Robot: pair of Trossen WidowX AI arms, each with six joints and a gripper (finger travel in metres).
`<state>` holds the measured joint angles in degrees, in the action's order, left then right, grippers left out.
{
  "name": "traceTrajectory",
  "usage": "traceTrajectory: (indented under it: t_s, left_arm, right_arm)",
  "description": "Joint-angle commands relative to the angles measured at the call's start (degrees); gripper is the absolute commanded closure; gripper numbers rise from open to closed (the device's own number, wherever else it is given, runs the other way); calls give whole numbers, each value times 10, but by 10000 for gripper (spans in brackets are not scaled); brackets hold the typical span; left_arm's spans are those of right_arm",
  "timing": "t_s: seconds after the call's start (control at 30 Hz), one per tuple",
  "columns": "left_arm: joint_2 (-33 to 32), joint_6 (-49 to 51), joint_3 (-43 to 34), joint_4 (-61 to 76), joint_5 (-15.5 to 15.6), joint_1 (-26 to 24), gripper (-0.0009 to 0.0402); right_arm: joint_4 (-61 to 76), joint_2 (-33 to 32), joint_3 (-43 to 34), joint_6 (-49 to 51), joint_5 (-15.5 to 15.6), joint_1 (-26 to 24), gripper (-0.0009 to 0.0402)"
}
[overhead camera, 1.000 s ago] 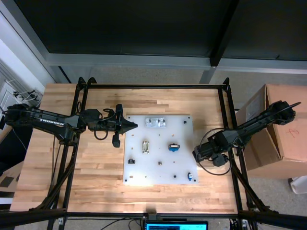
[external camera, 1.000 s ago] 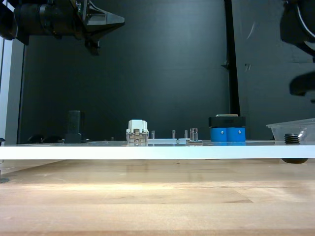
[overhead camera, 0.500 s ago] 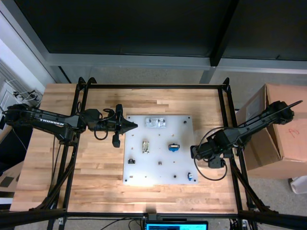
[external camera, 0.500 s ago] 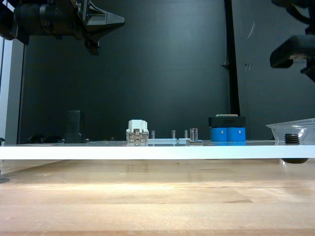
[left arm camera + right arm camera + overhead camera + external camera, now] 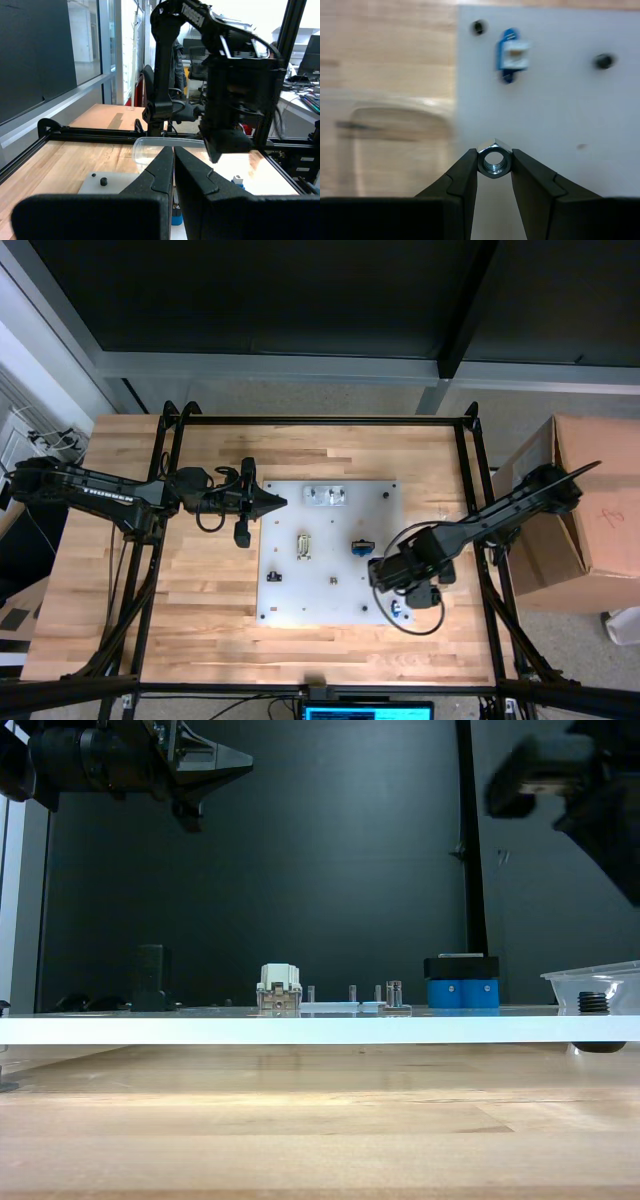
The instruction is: Pick the M12 nut and place it on its threads and fasten
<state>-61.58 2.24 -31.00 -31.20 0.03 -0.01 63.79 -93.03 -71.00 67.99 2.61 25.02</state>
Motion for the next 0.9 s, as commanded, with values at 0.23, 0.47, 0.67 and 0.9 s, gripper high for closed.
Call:
traceTrajectory:
  t_s: [0.23,0.47,0.67,0.9]
  left_arm:
    - [0,0,0,0,0,0,393]
    - [0,0,0,0,0,0,393]
    - [0,0,0,0,0,0,393]
    - [0,0,0,0,0,0,393]
  right_arm:
    - [-3,-109,-105,0,-1,11,311]
    - [-5,-167,-158,2,-1,23,311]
    - [-14,-208,-196,2,-3,31,311]
    - [-21,-219,-195,2,-16,31,310]
